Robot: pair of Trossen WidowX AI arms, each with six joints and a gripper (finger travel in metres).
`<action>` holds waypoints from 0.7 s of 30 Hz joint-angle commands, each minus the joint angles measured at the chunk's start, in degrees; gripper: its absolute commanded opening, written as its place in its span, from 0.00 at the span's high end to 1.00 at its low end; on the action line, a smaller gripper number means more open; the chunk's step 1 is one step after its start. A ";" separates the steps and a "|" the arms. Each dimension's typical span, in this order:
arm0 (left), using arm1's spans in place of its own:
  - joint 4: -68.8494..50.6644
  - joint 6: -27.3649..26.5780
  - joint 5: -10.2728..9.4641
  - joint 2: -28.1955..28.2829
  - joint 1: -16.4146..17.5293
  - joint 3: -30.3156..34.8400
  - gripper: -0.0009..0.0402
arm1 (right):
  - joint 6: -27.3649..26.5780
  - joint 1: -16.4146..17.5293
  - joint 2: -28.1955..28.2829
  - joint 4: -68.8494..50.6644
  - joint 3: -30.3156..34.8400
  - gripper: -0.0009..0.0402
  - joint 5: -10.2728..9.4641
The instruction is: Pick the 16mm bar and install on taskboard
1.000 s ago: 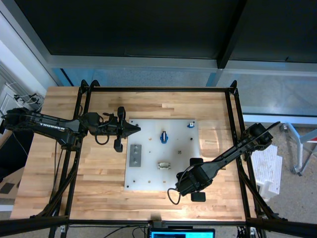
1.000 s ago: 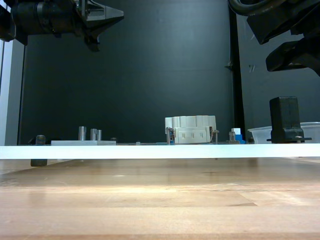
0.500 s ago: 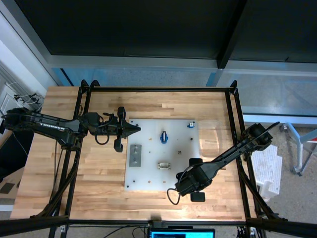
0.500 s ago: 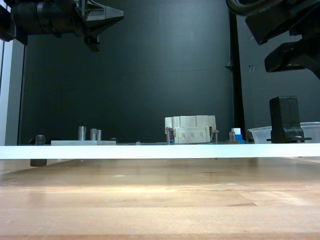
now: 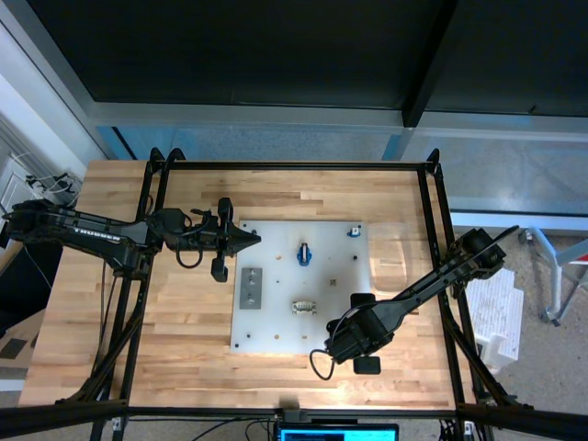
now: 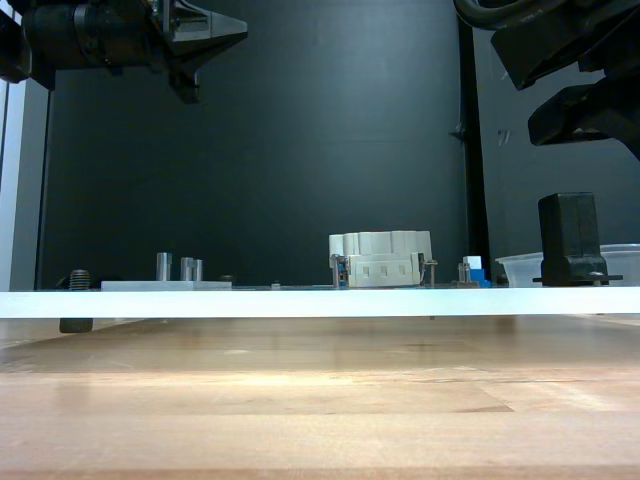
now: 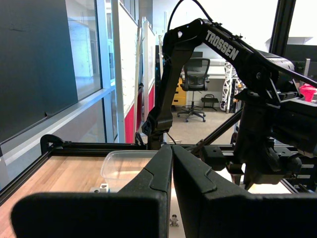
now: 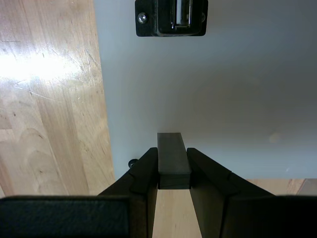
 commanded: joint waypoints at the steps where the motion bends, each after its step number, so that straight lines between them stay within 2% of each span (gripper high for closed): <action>1: 0.00 0.00 0.02 0.00 0.02 0.02 0.98 | -0.02 0.02 -0.07 0.57 -0.83 0.95 0.15; 14: -0.02 0.00 0.02 0.00 0.02 0.02 0.98 | 0.00 0.07 -0.09 2.95 -3.17 0.94 0.17; 21: 0.00 0.00 0.02 0.00 0.02 0.02 0.98 | 0.00 0.17 -0.09 3.30 -3.10 0.84 0.15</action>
